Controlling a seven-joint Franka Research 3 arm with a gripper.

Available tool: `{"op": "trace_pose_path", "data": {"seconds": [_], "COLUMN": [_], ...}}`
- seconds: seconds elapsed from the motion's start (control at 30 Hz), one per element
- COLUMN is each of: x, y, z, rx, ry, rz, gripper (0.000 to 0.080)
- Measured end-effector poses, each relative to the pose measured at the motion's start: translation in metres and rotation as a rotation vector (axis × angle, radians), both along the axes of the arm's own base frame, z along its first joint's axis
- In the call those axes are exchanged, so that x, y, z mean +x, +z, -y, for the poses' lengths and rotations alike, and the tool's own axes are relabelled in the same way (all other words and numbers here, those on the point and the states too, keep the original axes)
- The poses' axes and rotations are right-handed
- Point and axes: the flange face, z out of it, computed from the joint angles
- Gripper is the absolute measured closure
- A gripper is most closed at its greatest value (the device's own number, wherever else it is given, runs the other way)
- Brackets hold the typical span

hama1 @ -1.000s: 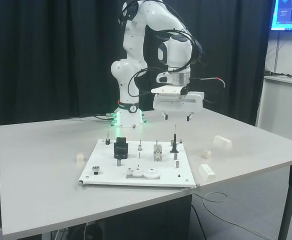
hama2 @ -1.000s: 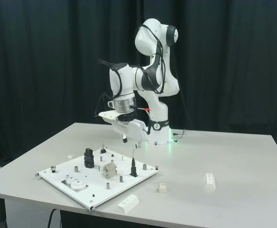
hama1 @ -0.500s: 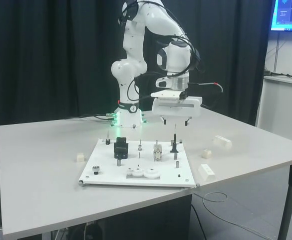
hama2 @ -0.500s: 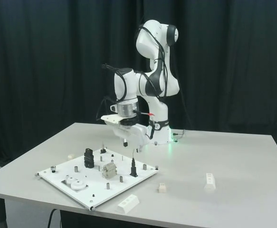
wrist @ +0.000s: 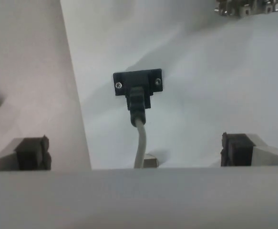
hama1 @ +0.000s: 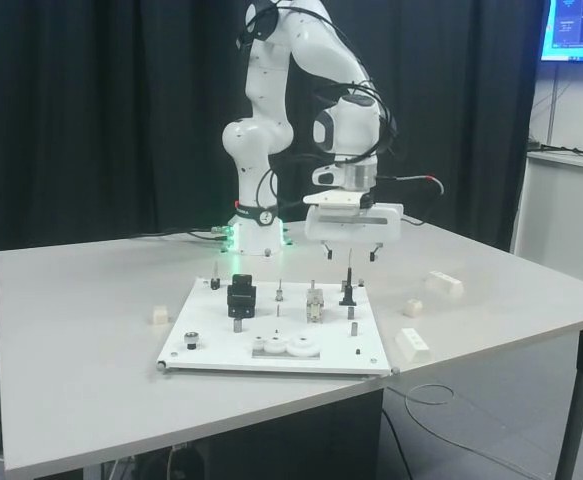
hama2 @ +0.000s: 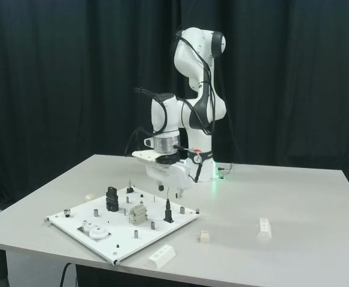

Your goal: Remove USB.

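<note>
End effector (wrist: 134, 151): dropped lower over USB plug (wrist: 137, 102) on white board (hama1: 271, 325), fingers spread, astride cable, nothing gripped; grasp approx. imminent.

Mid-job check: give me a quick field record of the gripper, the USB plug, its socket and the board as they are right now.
gripper: above the USB plug, jaws open, holding nothing
USB plug: black, seated upright in its socket, grey cable stub rising from it
socket: black bracket, screwed to the board
alignment: in the wrist view the plug sits between the two fingertips, not touched
board: white, flat on the grey table
task state: USB not yet removed
</note>
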Motion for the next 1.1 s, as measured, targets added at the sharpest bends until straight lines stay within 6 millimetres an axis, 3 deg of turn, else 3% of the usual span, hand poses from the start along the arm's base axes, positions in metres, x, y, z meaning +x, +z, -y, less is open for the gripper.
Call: {"op": "trace_pose_path", "data": {"seconds": [0.5,1.1], "x": [-0.008,-0.007], "y": [-0.017,-0.023], "z": [-0.003,-0.005], "rx": [-0.018,-0.032], "ry": [0.008,0.014], "rz": [0.043,0.061], "gripper": [0.0003,0.0003]}}
